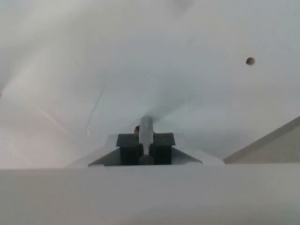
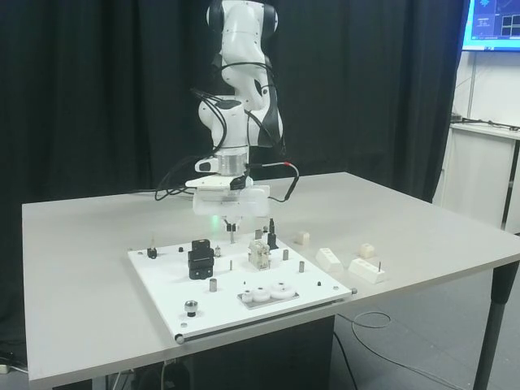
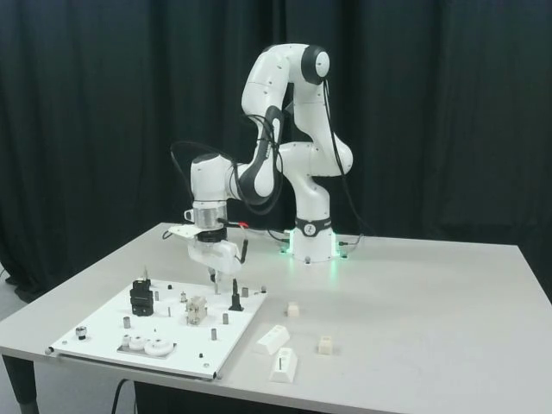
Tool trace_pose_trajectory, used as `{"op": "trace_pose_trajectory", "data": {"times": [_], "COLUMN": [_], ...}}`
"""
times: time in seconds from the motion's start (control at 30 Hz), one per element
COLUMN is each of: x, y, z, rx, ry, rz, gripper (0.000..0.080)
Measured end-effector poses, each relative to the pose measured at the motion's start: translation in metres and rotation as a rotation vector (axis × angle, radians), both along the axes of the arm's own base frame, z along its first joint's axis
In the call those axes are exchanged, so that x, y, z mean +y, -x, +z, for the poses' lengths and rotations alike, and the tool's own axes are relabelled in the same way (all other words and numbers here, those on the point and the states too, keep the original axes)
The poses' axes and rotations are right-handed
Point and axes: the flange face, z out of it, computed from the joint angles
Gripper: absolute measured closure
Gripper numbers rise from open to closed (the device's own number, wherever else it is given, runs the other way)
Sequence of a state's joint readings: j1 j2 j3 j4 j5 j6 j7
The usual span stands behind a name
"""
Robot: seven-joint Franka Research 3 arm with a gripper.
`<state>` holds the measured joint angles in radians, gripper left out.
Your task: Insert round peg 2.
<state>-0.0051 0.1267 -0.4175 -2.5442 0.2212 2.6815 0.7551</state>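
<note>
Claw (image 1: 146, 157) clamped on round peg 2 (image 1: 146, 132) near its top: light, stiff, slick, so best kept plumb over the white board (image 2: 162, 280).

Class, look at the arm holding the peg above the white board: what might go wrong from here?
1. The peg is gripped only at its top by the hand; it may tilt on contact.
2. Small black and grey parts crowd the white board; the descending hand could knock the black post.
</note>
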Motion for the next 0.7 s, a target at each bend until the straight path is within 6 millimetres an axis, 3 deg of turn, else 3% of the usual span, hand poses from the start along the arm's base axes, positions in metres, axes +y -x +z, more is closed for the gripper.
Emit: {"op": "trace_pose_trajectory", "data": {"times": [0.7], "x": [0.0025], "y": [0.0089], "z": [-0.0010], "rx": [0.016], "ry": [-0.053], "rz": [0.029], "gripper": [0.0743]}}
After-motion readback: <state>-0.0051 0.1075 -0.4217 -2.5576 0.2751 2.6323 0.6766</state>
